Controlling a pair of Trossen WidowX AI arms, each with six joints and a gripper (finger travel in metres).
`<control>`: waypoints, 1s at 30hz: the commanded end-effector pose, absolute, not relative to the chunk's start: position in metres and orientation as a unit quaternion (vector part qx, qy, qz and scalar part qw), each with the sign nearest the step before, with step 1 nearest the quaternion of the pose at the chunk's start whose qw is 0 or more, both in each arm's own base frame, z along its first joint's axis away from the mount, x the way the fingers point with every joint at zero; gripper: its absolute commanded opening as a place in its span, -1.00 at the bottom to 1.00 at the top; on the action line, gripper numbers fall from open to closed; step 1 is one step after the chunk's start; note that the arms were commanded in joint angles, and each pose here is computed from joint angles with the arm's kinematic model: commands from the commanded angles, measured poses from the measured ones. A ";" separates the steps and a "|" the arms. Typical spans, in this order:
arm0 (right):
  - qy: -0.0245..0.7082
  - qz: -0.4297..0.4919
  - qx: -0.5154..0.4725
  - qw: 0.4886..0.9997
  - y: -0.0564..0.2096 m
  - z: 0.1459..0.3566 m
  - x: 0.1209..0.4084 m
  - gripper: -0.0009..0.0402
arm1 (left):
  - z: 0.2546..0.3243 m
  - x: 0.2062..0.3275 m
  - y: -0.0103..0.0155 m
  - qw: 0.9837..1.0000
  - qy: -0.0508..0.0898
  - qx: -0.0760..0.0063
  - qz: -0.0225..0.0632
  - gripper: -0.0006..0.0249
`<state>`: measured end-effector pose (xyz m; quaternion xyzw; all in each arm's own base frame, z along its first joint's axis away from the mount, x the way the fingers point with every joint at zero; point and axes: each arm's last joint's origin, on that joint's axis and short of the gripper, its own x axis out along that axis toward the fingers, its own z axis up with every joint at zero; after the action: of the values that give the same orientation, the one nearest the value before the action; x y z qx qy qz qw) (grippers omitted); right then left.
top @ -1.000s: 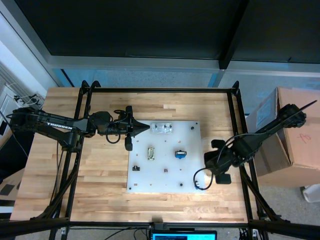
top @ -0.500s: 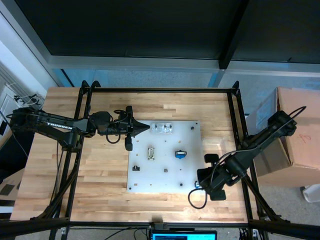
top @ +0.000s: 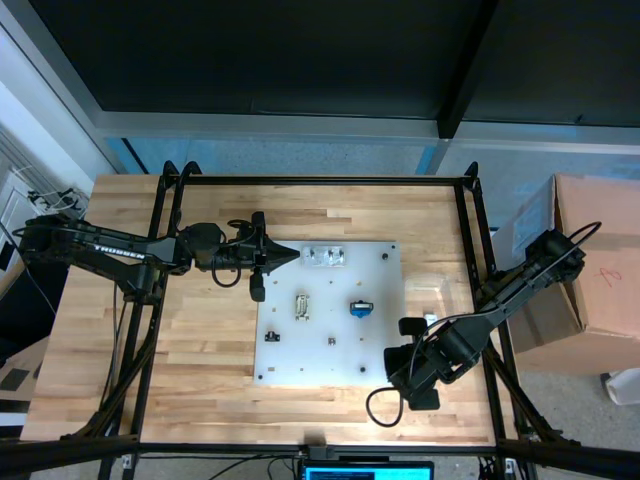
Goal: Pick the RJ45 connector and install on the taskboard
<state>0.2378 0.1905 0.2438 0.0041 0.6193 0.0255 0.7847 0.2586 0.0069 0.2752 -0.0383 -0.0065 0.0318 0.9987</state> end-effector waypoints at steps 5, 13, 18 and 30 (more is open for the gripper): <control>0.620 0.024 0.000 0.784 0.191 0.241 0.239 -0.96 | 0.2751 0.259 0.0070 0.999 -0.006 -0.038 0.032 -0.95; 0.617 0.023 0.000 0.787 0.191 0.234 0.239 -0.96 | 0.2751 0.259 0.0069 0.999 -0.006 -0.038 0.032 -0.95; 0.615 0.024 0.001 0.788 0.190 0.226 0.238 -0.96 | 0.2751 0.259 0.0070 0.999 -0.006 -0.038 0.032 -0.95; 0.618 0.022 -0.001 0.786 0.189 0.224 0.237 -0.96 | 0.2752 0.259 0.0069 0.999 -0.007 -0.038 0.032 -0.95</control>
<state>0.2380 0.1897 0.2258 0.0012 0.6127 0.0237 0.7900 0.2586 0.0069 0.2751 -0.0385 -0.0063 0.0318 0.9987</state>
